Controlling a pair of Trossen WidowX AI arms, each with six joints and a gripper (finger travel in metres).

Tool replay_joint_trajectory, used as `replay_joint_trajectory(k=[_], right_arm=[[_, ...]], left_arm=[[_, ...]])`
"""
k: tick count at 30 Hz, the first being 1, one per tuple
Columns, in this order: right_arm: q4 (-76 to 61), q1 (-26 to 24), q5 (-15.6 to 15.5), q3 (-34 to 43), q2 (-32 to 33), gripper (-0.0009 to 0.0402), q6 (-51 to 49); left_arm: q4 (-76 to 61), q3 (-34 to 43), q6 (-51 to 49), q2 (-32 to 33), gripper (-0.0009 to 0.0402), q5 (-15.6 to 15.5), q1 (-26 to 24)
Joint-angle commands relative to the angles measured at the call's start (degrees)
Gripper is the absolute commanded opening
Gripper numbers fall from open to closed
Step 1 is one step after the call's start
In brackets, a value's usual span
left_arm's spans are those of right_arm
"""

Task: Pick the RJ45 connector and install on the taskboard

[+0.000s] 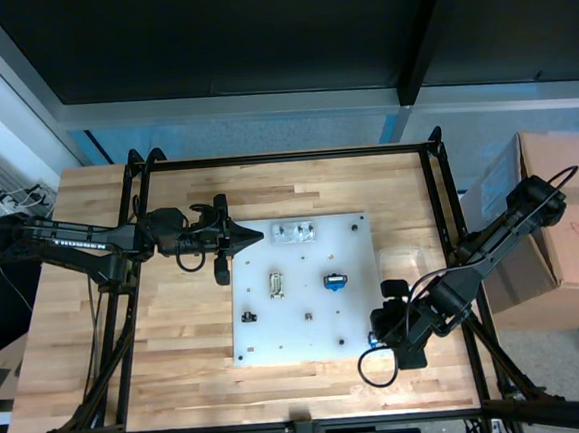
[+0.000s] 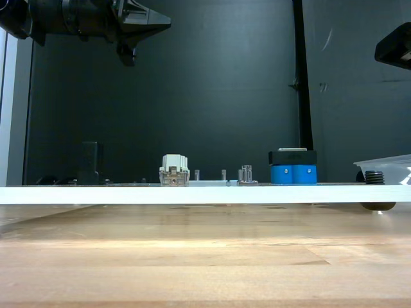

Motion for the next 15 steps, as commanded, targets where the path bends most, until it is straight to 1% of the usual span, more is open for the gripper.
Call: replay_joint_trajectory(k=[1,2,7,10,13,15], right_arm=[[0.11,-1.09,0.31,-1.09,-2.97,0.0141,-1.42],[0.15,-1.92,0.63,-1.57,-4.28,0.0138,-2.14],[1.36,-6.97,4.98,-3.76,-11.85,0.0119,-7.3],[6.25,-11.67,5.14,-6.67,-17.27,0.0106,-12.48],[12.74,-17.64,5.44,-10.25,-22.45,0.009,-17.92],[17.03,-21.55,4.7,-12.41,-25.55,0.0078,-21.77]], left_arm=[[0.02,0.04,0.0,0.02,0.0001,0.02,0.02],[0.02,0.04,0.0,0.02,0.0001,0.02,0.02],[0.02,0.04,0.0,0.02,0.0001,0.02,0.0],[0.02,0.04,0.0,0.02,0.0001,0.02,0.0],[0.02,0.04,0.0,0.02,0.0001,0.02,0.02],[0.0,0.04,0.0,0.02,0.0001,0.02,0.0]])
